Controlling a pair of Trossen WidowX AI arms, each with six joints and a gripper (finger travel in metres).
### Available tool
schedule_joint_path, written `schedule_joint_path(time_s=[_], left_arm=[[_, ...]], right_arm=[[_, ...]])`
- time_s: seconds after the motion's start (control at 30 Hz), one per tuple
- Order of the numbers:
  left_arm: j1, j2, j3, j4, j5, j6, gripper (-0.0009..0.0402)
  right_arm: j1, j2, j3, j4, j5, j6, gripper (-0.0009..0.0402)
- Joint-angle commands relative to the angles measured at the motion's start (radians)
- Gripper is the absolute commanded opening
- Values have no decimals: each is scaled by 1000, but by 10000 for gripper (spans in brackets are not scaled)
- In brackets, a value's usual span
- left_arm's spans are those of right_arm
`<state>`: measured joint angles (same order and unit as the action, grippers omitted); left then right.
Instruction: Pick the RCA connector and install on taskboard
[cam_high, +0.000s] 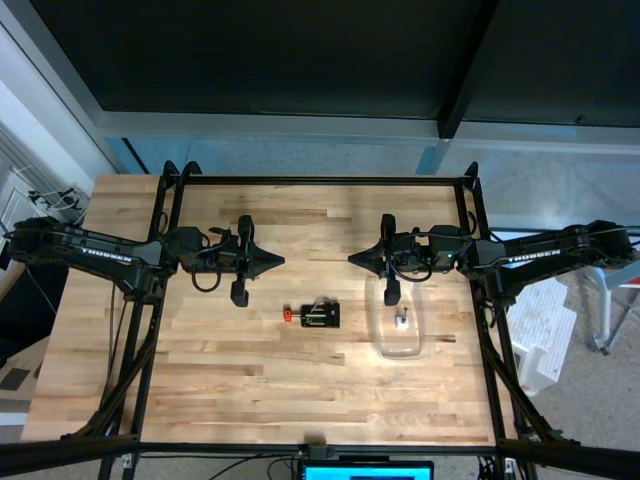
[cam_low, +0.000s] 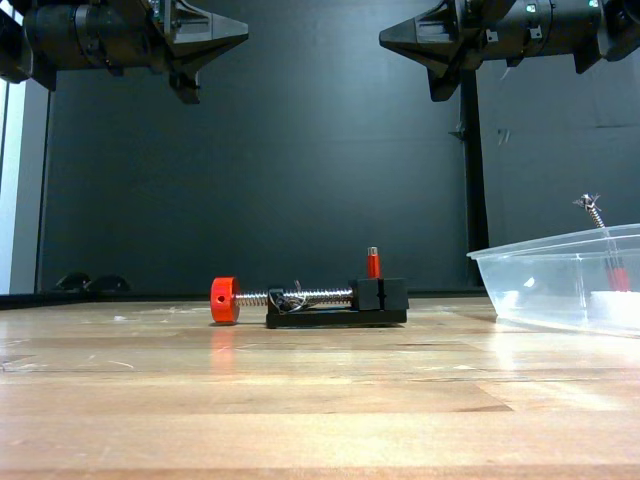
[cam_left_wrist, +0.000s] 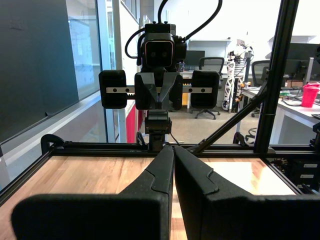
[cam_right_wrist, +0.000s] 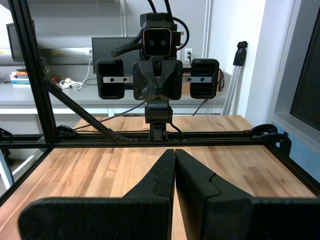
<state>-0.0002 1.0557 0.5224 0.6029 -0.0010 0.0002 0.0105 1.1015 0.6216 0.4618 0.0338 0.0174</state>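
Note:
The taskboard (cam_high: 321, 316) (cam_low: 335, 305), a small black block with a red knob (cam_high: 287, 314) (cam_low: 224, 300), lies at mid-table. Inside the clear tray (cam_high: 400, 355) (cam_low: 560, 290) to its right sits a tiny dark grey piece, the RCA connector (cam_high: 401, 316), next to a small white bit. My left gripper (cam_high: 283, 262) (cam_low: 245, 35) (cam_left_wrist: 173, 149) hangs high above the table, left of the taskboard, shut and empty. Facing it at the same height, my right gripper (cam_high: 350, 260) (cam_low: 382, 40) (cam_right_wrist: 175, 151) is also shut and empty, over the tray's far end.
A black frame rail (cam_high: 320, 181) runs along the table's far edge, with side struts (cam_high: 140, 350) at both sides. A thin metal-tipped piece with a red part (cam_low: 603, 240) stands up inside the tray. A screen (cam_high: 365, 470) sits at the near edge.

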Motion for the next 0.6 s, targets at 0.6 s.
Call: schedule_joint_path(time_s=[0.6], left_arm=[[0, 0, 0, 0, 0, 0, 0]], right_arm=[[1, 0, 2, 0, -4, 27, 0]])
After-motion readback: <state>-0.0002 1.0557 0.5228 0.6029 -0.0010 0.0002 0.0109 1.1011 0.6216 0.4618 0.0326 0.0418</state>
